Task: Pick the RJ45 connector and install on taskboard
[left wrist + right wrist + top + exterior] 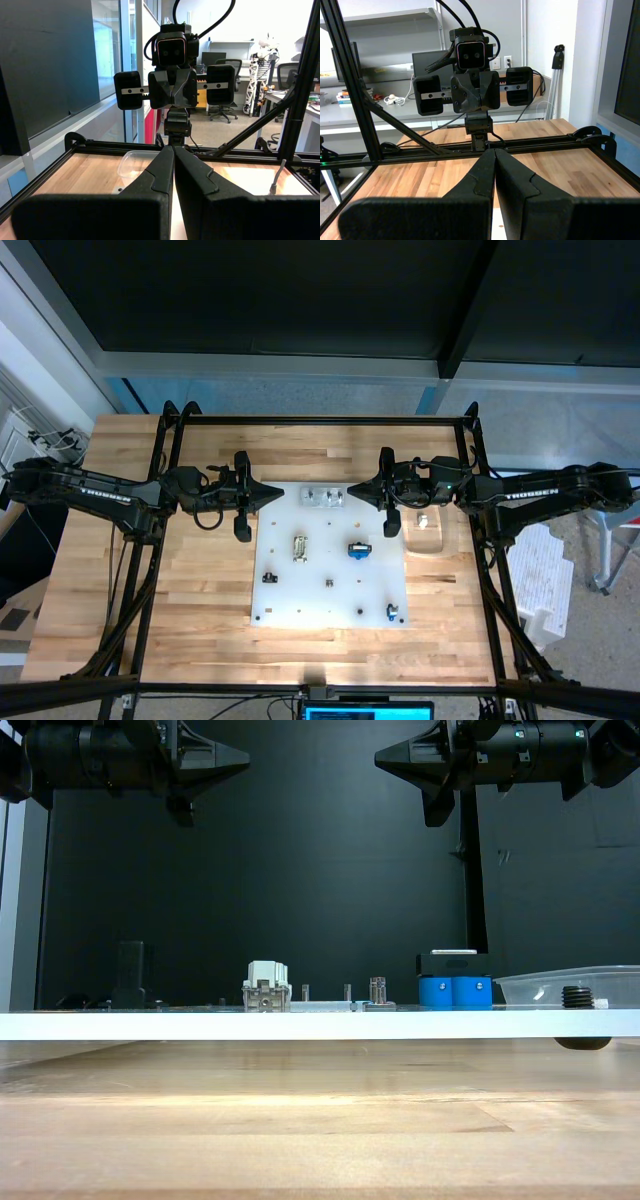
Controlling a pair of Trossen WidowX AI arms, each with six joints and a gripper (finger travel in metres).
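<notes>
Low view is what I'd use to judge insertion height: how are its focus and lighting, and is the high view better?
Low view: near tabletop blurred, with a pale glare band; taskboard edge bright against a black backdrop; left gripper and right gripper, both shut and high above the board, read as dark silhouettes. High view: taskboard evenly lit, fittings distinct.

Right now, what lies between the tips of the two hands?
Bare air: in the low view the shut left hand and shut right hand hang high, tips facing. The high view shows a silver fitting on the taskboard below that gap.
</notes>
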